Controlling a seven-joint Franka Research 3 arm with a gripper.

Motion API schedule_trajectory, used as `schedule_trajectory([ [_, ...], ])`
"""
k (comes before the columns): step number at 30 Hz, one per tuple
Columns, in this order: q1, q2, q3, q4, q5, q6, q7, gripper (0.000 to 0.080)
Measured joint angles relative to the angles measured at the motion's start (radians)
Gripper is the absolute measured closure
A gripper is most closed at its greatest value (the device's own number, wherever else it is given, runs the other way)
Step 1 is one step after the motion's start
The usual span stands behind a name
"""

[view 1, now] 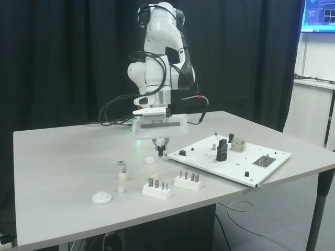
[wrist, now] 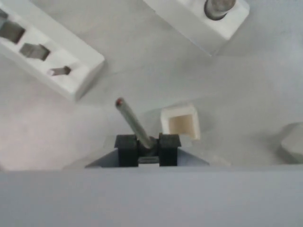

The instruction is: Insert USB.

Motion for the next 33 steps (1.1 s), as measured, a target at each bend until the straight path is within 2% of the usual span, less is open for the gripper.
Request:
schedule_trajectory([
  [17, 0.062, -0.118, 0.013, -0.153, 0.0, 0.141, 0.056, 0.0711],
  [25, 0.09, -0.176, 0.031, -0.206, 0.0, 0.171, 0.111, 0.0711],
  [33, 0.093, -0.236, 0.069, -0.249, -0.001, 0.185, 0.152, 0.0711],
])
